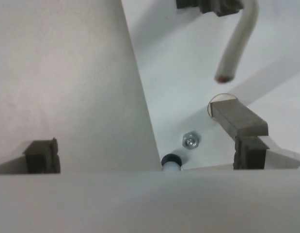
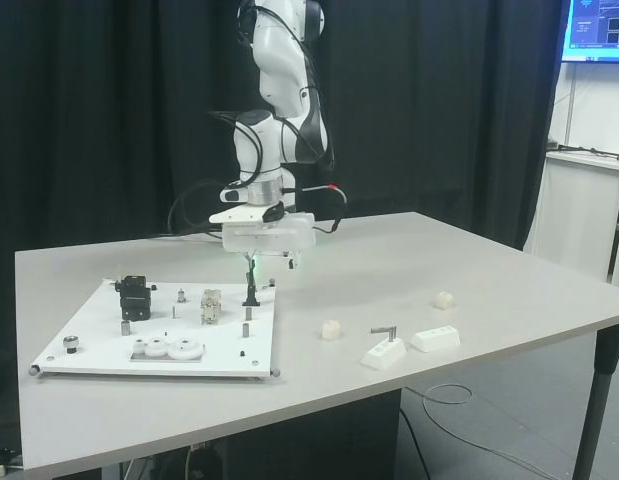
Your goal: Insert square peg 4.
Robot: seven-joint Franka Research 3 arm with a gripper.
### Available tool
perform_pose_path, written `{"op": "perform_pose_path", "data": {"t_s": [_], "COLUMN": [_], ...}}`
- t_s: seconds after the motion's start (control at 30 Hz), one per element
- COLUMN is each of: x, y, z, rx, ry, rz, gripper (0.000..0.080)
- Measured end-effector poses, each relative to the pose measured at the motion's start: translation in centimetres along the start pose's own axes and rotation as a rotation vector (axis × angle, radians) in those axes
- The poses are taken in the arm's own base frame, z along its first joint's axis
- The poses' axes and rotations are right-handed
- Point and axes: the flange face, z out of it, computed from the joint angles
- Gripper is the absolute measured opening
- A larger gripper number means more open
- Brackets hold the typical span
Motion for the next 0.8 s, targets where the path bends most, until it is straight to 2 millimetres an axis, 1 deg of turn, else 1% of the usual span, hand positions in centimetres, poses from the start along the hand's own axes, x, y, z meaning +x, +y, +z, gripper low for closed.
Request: {"op": "perform_pose_path", "data": {"t_s": [0.8], "x": [0.11], "y": [0.03], "z": [0.42], "rx": [-0.005], "ry": [0.007], "rz": [0.001], "gripper": [0.0800]}}
